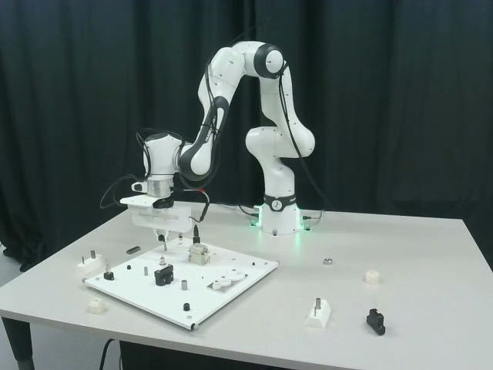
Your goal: Insert round peg 2.
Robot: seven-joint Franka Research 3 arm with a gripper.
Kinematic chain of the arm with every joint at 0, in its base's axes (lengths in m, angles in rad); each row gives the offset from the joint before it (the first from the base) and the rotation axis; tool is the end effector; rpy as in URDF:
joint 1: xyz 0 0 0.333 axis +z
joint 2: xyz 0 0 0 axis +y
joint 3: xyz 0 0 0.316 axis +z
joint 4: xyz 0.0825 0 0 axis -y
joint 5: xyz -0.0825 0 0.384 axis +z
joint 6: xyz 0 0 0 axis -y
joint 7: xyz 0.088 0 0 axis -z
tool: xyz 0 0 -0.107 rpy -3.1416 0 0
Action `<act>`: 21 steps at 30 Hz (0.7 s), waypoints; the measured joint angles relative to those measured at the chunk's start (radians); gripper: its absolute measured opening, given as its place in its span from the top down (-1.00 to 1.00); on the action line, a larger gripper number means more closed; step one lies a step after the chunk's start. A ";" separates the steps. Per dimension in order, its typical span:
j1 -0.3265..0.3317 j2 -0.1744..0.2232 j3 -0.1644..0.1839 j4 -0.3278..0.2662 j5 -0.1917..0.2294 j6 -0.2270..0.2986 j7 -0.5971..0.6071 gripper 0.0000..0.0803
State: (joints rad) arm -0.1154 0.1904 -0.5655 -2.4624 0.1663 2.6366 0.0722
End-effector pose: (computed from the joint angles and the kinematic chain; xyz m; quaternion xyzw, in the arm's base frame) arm 0.3689 -0.3122 0.2338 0.9027 -0.4300 0.0067 0.0125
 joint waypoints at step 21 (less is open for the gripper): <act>0.000 0.002 0.003 0.000 0.025 0.010 -0.032 0.84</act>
